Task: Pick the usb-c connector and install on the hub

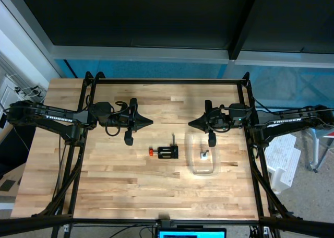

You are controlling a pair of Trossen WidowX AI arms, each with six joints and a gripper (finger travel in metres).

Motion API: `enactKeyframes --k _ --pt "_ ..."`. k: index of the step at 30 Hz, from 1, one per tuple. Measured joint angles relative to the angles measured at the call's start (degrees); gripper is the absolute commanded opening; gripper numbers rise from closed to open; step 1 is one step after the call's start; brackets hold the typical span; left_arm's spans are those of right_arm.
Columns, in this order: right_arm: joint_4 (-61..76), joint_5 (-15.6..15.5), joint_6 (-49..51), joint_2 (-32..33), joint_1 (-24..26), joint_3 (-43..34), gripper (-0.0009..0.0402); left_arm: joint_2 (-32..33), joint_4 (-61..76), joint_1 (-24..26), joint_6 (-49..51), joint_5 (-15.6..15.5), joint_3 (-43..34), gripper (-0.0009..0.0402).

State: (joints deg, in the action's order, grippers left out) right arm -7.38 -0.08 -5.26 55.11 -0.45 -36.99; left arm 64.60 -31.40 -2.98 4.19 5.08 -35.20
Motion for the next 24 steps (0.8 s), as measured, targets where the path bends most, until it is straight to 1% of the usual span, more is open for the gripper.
enactKeyframes --k 3,7,13,19,24 --pt "9.4 -0.1 1.2 0.0 -0.9 -3.3 0.0 0.0 0.0 0.0 0.0 0.0 0.0 0.0" --pt "19.5 -1.7 0.4 0.0 -2.0 -6.8 0.0 0.0 0.0 0.0 0.0 0.0 0.0 0.0" --pt "34.6 -1.4 -3.0 0.0 -3.5 -10.8 0.0 0.0 0.0 0.0 0.0 0.0 0.0 0.0" --pt "45.4 -1.1 -4.4 0.4 -6.3 -13.2 0.0 0.0 0.0 0.0 0.0 0.0 0.0 0.0" --pt "51.7 -1.0 -6.1 1.1 -9.2 -14.8 0.0 0.0 0.0 0.0 0.0 0.0 0.0 0.0"
